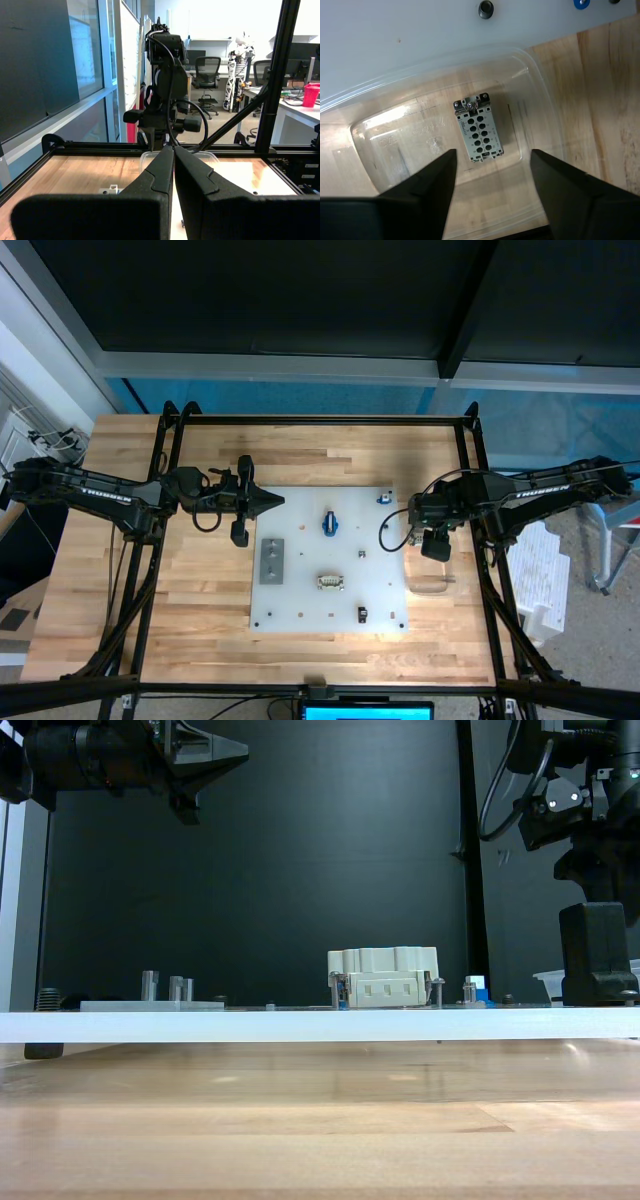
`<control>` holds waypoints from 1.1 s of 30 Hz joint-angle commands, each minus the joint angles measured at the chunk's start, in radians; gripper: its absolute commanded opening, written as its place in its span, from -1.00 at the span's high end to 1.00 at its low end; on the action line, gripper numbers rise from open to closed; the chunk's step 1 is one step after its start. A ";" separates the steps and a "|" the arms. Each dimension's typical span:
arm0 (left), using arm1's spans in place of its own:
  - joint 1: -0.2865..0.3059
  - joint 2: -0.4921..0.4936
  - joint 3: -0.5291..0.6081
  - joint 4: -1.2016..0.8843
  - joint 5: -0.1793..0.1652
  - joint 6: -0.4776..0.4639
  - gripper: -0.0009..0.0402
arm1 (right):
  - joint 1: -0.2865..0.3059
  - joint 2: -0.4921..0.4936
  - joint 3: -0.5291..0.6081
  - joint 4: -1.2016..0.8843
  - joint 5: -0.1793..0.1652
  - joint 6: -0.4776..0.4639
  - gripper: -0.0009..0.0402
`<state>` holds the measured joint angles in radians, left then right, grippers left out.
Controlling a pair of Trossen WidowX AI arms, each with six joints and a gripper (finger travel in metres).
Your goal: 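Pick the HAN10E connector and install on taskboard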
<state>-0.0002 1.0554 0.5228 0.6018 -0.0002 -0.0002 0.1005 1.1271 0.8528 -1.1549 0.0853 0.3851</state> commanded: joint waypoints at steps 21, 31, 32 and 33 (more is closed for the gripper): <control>0.000 0.000 0.000 0.000 0.000 0.000 0.95 | 0.014 0.048 -0.079 0.122 -0.008 0.045 -0.33; 0.000 0.000 0.000 0.000 0.000 0.000 0.95 | 0.018 0.048 -0.144 0.195 -0.010 -0.002 -0.50; 0.000 0.000 0.000 0.000 0.000 0.000 0.95 | 0.018 0.048 -0.150 0.203 -0.008 -0.006 -0.51; 0.000 0.000 0.000 0.000 0.000 0.000 0.95 | 0.018 0.048 -0.155 0.211 -0.009 -0.008 -0.50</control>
